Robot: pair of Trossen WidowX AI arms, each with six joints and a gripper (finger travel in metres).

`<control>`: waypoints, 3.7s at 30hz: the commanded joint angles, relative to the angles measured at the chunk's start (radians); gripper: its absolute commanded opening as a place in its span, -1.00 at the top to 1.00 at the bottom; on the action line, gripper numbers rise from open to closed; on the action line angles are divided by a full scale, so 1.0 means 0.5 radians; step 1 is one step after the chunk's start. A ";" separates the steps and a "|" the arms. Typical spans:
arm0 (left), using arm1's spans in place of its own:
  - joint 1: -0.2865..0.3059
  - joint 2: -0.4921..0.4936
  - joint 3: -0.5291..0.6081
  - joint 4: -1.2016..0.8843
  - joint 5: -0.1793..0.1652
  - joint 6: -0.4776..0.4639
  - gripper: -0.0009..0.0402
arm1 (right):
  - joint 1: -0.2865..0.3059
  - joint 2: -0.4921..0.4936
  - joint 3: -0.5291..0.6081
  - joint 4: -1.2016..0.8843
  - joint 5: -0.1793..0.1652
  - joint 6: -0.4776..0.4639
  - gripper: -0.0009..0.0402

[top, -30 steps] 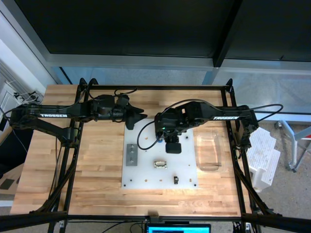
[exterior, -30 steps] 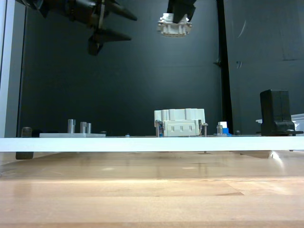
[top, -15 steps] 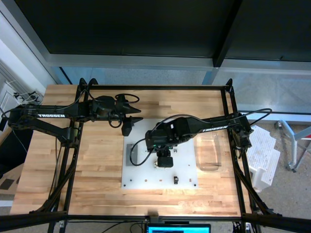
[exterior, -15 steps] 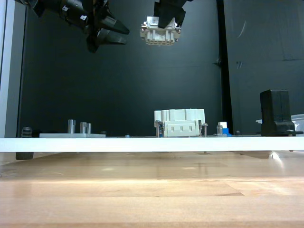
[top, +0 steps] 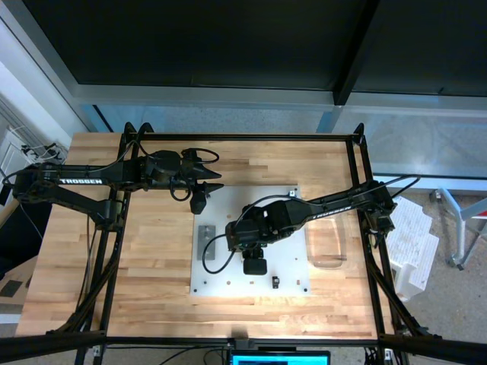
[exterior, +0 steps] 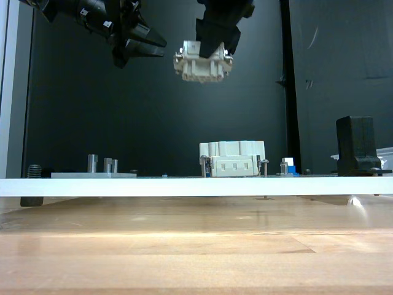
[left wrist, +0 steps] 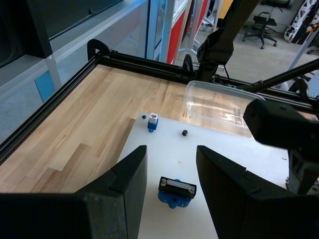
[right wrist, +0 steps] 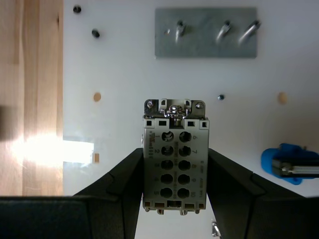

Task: Pick the HAN10E connector and install on the hub

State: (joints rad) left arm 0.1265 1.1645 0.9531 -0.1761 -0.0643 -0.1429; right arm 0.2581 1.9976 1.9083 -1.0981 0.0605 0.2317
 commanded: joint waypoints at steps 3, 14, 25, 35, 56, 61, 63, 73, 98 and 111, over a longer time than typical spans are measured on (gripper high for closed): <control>0.001 0.001 0.002 0.003 0.001 -0.001 0.32 | 0.009 -0.002 -0.092 0.027 0.006 0.030 0.70; 0.001 0.001 0.002 0.003 0.000 -0.001 0.32 | 0.056 -0.002 -0.234 0.137 0.052 0.068 0.70; 0.001 0.001 0.002 0.003 0.000 -0.001 0.32 | 0.090 -0.001 -0.330 0.178 0.051 0.132 0.70; 0.001 0.001 0.002 0.002 0.000 -0.001 0.32 | 0.100 -0.001 -0.441 0.314 0.052 0.133 0.70; 0.001 0.001 0.002 0.003 0.000 -0.001 0.32 | 0.104 -0.002 -0.506 0.352 0.051 0.095 0.70; 0.001 0.001 0.002 0.003 0.000 -0.001 0.32 | 0.104 -0.002 -0.525 0.359 0.051 0.094 0.70; 0.001 0.001 0.002 0.002 0.000 -0.001 0.32 | 0.103 -0.002 -0.539 0.373 0.050 0.094 0.70; 0.001 0.001 0.002 0.003 0.000 -0.001 0.32 | 0.104 -0.009 -0.690 0.563 0.034 0.095 0.70; 0.001 0.001 0.002 0.002 0.000 -0.001 0.32 | 0.102 -0.104 -0.801 0.670 0.035 0.100 -0.07; 0.001 0.001 0.002 0.003 0.000 -0.001 0.32 | 0.095 -0.320 -0.801 0.616 0.111 0.076 -0.60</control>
State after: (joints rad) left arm 0.1265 1.1645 0.9546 -0.1745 -0.0643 -0.1432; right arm 0.3058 1.8477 1.5055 -0.7795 0.1055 0.2760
